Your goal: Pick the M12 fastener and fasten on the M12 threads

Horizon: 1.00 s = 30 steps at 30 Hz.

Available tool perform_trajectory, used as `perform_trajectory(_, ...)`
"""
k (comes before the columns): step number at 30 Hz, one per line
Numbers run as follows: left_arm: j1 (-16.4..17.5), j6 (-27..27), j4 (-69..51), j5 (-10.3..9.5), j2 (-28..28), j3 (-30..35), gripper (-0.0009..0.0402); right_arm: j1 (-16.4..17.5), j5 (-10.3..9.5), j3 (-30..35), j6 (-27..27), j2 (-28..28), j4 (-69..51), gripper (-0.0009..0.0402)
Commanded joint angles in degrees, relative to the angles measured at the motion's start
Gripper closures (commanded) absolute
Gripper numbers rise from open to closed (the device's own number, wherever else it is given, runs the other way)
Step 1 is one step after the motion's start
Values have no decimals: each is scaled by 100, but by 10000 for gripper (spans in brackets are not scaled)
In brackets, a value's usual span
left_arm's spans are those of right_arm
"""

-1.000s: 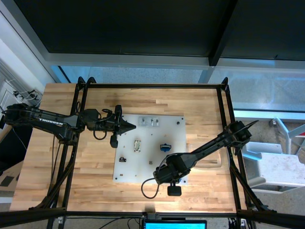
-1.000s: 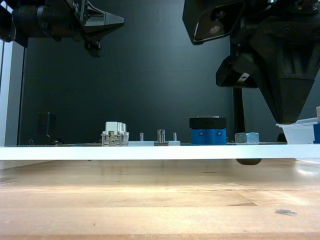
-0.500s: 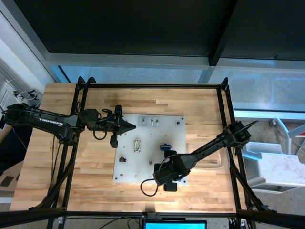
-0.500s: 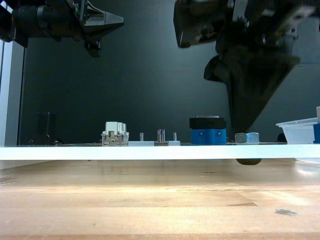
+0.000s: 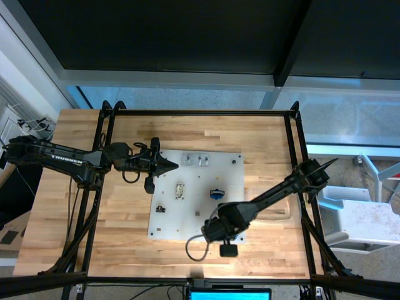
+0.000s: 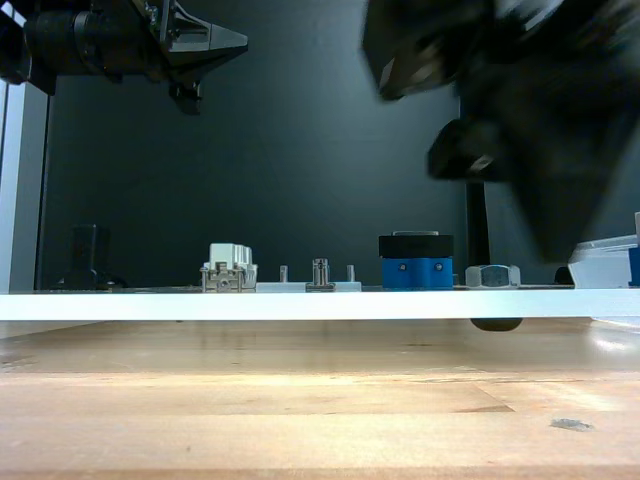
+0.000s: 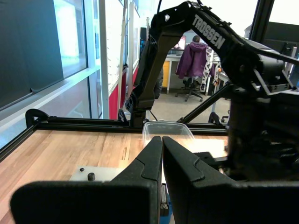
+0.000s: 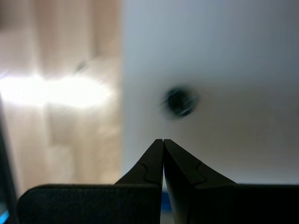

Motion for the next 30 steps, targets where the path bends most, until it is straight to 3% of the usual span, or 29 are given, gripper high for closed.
perform_trajectory(1,0,2,0,2,2,2,393,-20,39,4,17,-24,-96,393)
perform_trajectory(19,2,2,-4,0,2,2,393,-7,170,2,31,-46,-90,393)
perform_trajectory(30,2,2,-2,0,2,2,393,4,179,2,28,-555,-90,393)
